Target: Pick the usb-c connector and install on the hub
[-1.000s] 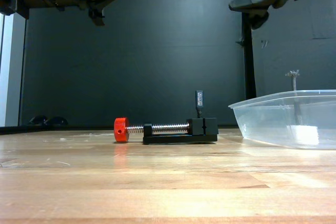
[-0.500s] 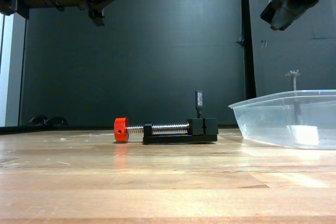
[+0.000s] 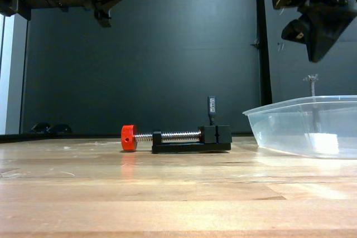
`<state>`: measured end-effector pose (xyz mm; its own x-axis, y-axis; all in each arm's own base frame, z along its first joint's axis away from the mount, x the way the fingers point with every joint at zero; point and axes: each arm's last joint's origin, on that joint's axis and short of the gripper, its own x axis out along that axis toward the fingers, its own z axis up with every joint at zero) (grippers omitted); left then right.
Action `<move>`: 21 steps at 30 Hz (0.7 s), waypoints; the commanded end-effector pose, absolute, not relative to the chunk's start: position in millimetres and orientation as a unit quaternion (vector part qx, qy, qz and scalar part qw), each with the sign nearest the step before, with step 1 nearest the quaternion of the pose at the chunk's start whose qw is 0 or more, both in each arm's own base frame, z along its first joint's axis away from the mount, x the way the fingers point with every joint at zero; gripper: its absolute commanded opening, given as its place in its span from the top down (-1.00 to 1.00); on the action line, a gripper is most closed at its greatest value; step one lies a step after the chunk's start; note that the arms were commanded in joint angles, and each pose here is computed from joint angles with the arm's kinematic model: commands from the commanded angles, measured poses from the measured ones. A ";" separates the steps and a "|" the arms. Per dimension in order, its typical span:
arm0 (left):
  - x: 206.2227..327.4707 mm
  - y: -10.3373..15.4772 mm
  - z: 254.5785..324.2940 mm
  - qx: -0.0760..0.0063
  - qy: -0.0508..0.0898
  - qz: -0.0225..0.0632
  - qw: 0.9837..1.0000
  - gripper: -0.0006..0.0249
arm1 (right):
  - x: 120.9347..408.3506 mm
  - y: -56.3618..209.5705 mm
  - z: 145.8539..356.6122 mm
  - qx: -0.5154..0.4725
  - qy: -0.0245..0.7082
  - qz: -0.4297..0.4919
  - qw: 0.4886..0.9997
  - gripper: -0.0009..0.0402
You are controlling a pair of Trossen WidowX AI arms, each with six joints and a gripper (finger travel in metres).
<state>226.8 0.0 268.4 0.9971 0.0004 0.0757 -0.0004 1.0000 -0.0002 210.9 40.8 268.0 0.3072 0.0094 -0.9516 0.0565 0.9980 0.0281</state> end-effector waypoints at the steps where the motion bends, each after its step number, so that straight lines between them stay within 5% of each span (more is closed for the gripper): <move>1: 226.9 0.1 268.5 0.000 -0.038 0.000 0.999 0.95 | 217.2 46.4 258.8 0.024 0.605 -0.021 0.796 0.60; 11: 226.9 0.0 268.5 0.000 -0.038 0.000 0.999 0.95 | 238.7 59.8 229.0 0.015 0.642 -0.027 0.766 0.09; 21: 226.9 0.0 268.5 0.000 -0.038 0.000 0.999 0.95 | 251.7 63.6 203.7 0.007 0.643 -0.036 0.765 0.02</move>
